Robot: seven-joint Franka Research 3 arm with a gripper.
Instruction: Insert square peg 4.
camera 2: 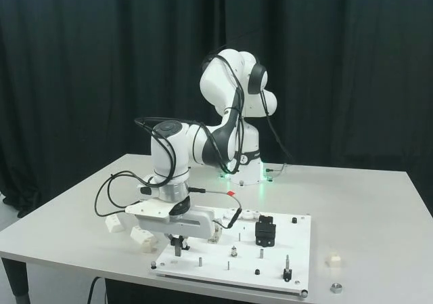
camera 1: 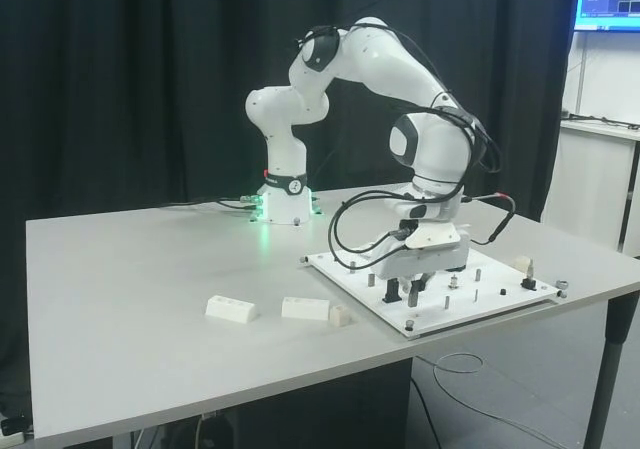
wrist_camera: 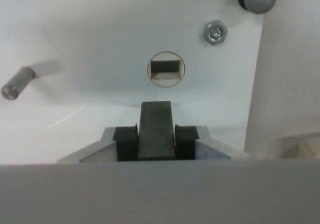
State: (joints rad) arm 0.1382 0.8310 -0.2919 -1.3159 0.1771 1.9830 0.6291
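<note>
The arm (camera 1: pixel 400 69) is white, built of rounded, bulging segments with black rings at the joints. Its round base (camera 1: pixel 283 207) glows green at the foot. Black cables (camera 1: pixel 350 231) loop loosely from the wrist region. The flat white hand block (camera 2: pixel 177 223) carries 2 black fingers (wrist_camera: pixel 126 143) with grey metal mounts.

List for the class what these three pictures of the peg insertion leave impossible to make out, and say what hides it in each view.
- Wrist view: the square peg's upper part and the gripper's fingers are cut off by the grey housing.
- First room view: the square hole in the white board is too small to find.
- Second room view: the peg's tip and its gap above the board are too small to judge.
</note>
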